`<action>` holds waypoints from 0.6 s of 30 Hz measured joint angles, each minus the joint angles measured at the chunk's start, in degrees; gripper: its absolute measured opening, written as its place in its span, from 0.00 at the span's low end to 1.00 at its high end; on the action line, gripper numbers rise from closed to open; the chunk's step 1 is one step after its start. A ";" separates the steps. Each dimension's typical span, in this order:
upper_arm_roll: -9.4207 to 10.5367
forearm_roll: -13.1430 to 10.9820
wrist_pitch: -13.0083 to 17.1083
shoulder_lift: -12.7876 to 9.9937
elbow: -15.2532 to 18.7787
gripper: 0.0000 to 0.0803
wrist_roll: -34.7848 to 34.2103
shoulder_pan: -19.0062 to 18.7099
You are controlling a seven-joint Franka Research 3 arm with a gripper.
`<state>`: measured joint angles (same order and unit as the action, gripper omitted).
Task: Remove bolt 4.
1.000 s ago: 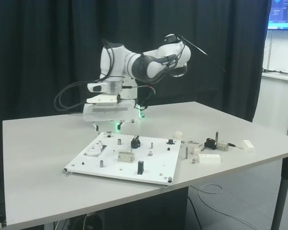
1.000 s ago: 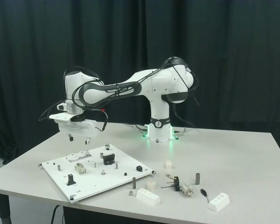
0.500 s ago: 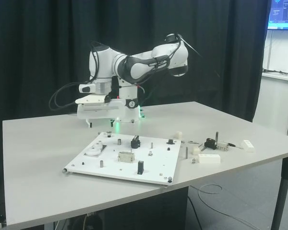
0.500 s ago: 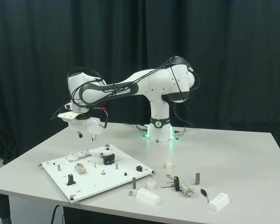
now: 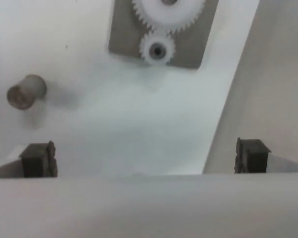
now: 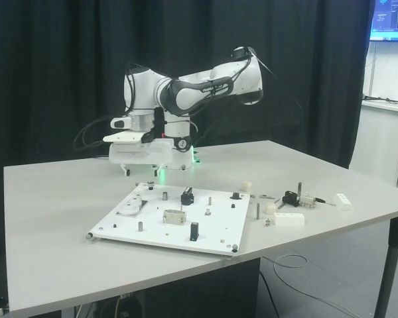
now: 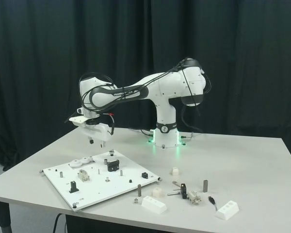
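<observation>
Grey cylindrical bolt (image 5: 26, 92) stands upright on the white assembly board (image 5: 139, 124), beside two white meshed gears (image 5: 159, 29) visible in detail only from the wrist. Black-padded gripper (image 5: 144, 157) hangs above with fingers spread wide, empty. Room views alone show the white arm (image 6: 199, 89) reaching over the board's far corner above the grey table (image 6: 46, 218).

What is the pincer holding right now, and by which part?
Nothing. The pincer is open above the white board, its fingertips wide apart with only bare board between them; the standing bolt is untouched.

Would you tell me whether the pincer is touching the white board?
Apart: the first room view shows the pincer hovering clear above the white board.
</observation>
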<state>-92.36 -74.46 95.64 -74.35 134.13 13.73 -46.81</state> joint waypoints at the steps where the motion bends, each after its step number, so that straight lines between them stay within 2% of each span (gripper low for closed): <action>1: 0.00 -0.17 0.10 0.00 0.46 1.00 -0.35 -0.42; 18: 0.59 -1.56 1.81 0.01 5.64 1.00 -14.61 -6.08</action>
<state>-91.77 -76.03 97.45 -74.34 139.76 -0.88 -52.89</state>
